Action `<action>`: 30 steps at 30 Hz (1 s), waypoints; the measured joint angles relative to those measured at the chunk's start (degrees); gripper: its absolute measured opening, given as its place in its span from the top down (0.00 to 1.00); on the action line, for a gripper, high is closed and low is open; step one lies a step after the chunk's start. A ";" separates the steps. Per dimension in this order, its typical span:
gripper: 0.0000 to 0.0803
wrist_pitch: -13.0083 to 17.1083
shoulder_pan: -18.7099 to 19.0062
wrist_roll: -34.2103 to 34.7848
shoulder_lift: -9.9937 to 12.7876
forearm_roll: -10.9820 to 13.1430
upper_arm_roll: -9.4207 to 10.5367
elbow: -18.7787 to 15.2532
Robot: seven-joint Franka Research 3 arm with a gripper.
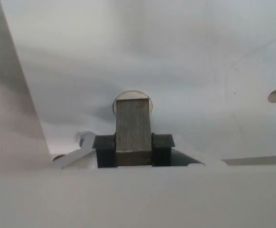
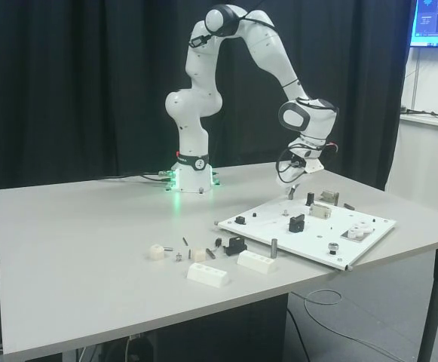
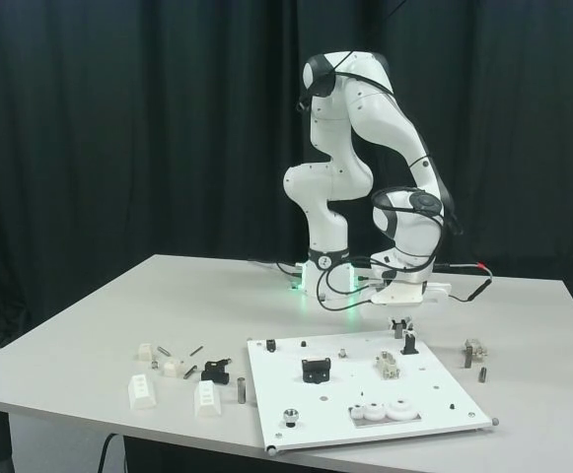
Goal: Remove square peg 4.
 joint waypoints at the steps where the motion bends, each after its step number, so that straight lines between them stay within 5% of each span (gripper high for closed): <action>1: 0.81 -0.03 0.00 0.08 -0.02 0.01 0.00 0.00; 30: 0.81 -0.74 -0.01 -3.34 -0.75 0.03 0.02 0.08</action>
